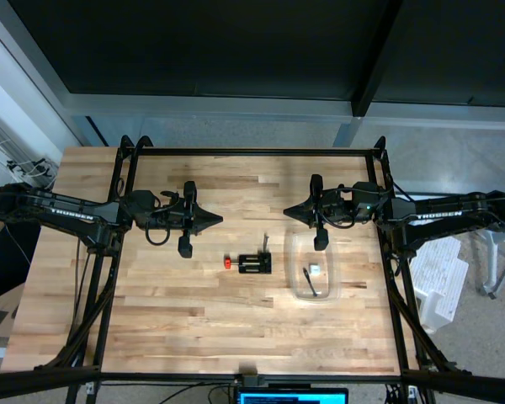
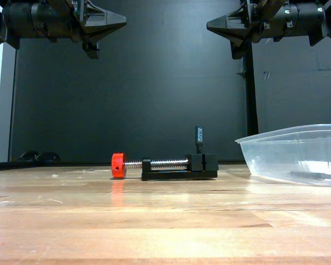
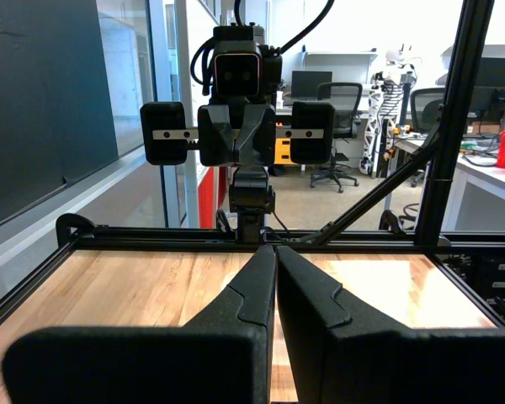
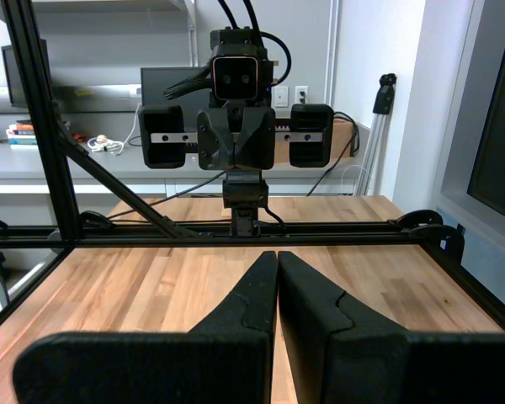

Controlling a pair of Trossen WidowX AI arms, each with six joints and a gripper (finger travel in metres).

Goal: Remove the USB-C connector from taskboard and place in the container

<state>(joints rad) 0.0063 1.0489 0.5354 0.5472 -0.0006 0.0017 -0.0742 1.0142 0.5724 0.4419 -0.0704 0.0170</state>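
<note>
The taskboard [image 1: 254, 263] [image 2: 176, 165] lies mid-table, a small black block with a red-orange knob [image 1: 228, 263] [image 2: 118, 165] at its left end. To its right sits the clear container [image 1: 293, 265] [image 2: 276, 154]. The USB-C connector [image 1: 310, 282] [image 2: 314, 175], a thin black stick, lies flat on the container's floor. My left gripper [image 1: 220, 220] [image 2: 124, 22] [image 3: 275, 248] hangs shut and empty high above the table, left of the taskboard. My right gripper [image 1: 286, 212] [image 2: 208, 24] [image 4: 277, 254] hangs shut and empty at the same height, beyond the container.
A small white square piece [image 1: 316, 269] lies in the container beside the black stick. A short dark upright piece with a pale top [image 2: 199, 138] [image 1: 265, 244] stands from the taskboard's right end. A black frame [image 1: 252, 152] borders the table.
</note>
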